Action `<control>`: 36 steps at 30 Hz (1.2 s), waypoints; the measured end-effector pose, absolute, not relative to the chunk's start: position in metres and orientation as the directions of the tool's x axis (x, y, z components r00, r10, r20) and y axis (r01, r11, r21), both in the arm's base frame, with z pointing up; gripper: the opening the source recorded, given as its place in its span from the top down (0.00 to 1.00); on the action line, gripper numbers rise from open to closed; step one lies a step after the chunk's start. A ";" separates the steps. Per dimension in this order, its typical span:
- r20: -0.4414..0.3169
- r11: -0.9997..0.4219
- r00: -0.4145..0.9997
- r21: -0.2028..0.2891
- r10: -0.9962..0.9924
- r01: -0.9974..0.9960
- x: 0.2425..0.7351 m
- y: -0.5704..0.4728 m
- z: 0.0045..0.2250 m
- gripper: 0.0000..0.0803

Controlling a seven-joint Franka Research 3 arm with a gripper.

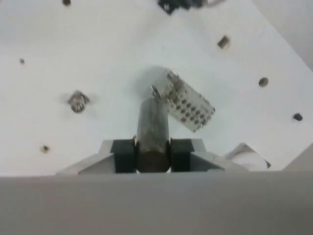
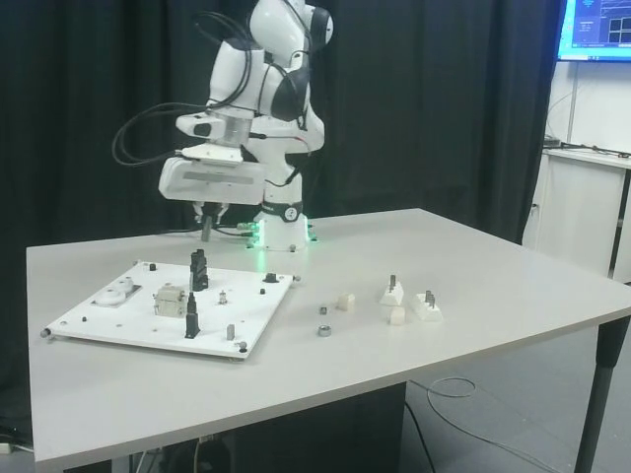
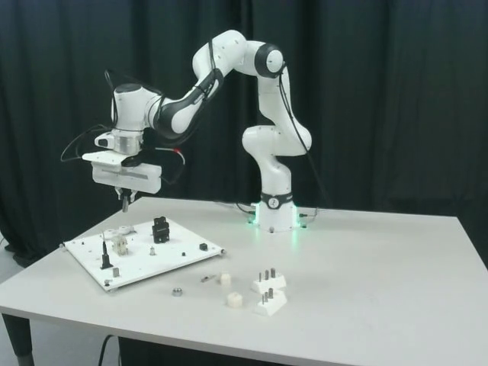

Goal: Insert round peg 4.

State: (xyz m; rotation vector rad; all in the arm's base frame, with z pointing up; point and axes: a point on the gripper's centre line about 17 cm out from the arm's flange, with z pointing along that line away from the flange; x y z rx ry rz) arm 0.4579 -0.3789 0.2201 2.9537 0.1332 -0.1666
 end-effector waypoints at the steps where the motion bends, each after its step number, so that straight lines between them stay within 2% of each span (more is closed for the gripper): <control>1: -0.123 -0.980 0.989 0.169 0.086 0.106 0.454 -0.381 0.219 0.81; 14: -0.142 -0.985 0.982 0.102 0.124 0.140 0.398 -0.398 0.207 0.81; 25: -0.117 -0.973 0.968 0.042 0.223 0.229 0.355 -0.396 0.194 0.81; 30: -0.096 -0.956 0.954 0.036 0.285 0.290 0.337 -0.397 0.180 0.81; 36: -0.069 -0.947 0.948 0.055 0.311 0.315 0.317 -0.402 0.161 0.81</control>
